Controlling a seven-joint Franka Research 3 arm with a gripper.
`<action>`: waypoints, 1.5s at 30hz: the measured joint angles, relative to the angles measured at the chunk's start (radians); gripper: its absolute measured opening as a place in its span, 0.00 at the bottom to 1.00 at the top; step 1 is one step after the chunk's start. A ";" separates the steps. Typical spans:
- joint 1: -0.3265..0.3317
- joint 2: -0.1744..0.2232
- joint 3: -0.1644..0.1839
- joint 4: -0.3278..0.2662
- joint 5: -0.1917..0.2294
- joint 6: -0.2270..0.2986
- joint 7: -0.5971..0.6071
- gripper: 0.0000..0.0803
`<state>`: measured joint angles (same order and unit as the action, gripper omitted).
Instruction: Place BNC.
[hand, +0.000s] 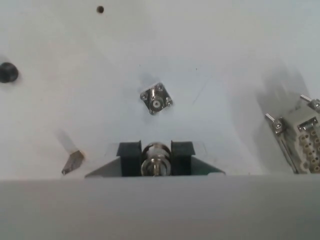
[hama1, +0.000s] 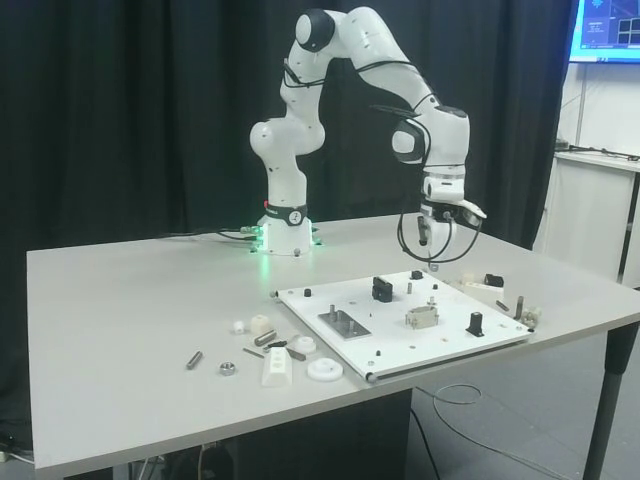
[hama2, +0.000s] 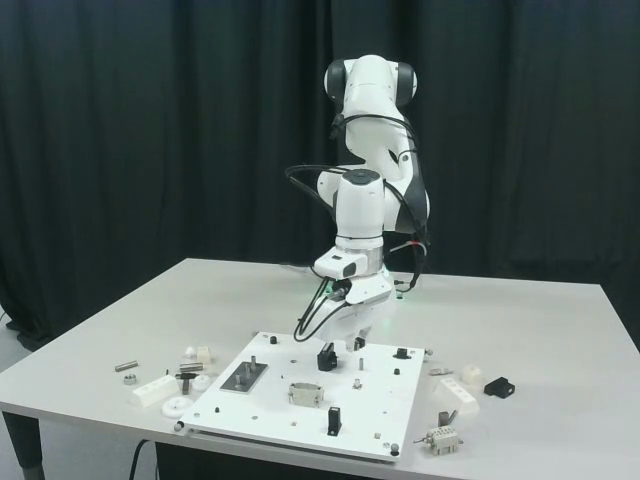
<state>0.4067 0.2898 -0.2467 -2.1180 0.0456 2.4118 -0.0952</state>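
In the wrist view my gripper (hand: 156, 161) is shut on a metal BNC plug (hand: 156, 159), held between the two black fingers (hand: 129, 157). Under it, a short way ahead, a square-flanged BNC socket (hand: 156, 100) sits on the white board (hand: 215, 60). The plug hangs above the board and is not touching the socket. From the first room view the gripper (hama1: 437, 243) hovers over the far right part of the white board (hama1: 400, 345). The second room view shows the gripper (hama2: 353, 338) over the board's (hama2: 300, 420) far middle.
A multi-pin connector (hand: 302, 140) lies near the socket, and a black knob (hand: 7, 73) and a small metal piece (hand: 73, 161) stand on the other side. The board carries a black block (hama1: 382, 289), a metal plate (hama1: 345, 323) and a black clip (hama1: 476, 323). Loose white parts (hama1: 272, 366) lie beside it.
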 joint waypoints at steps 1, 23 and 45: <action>0.000 0.000 0.000 0.000 0.000 0.000 0.002 0.15; -0.008 0.000 0.000 0.000 0.000 0.000 0.016 0.15; -0.008 0.000 0.000 0.001 0.000 0.002 0.030 0.15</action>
<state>0.3989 0.2899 -0.2467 -2.1169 0.0452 2.4139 -0.0651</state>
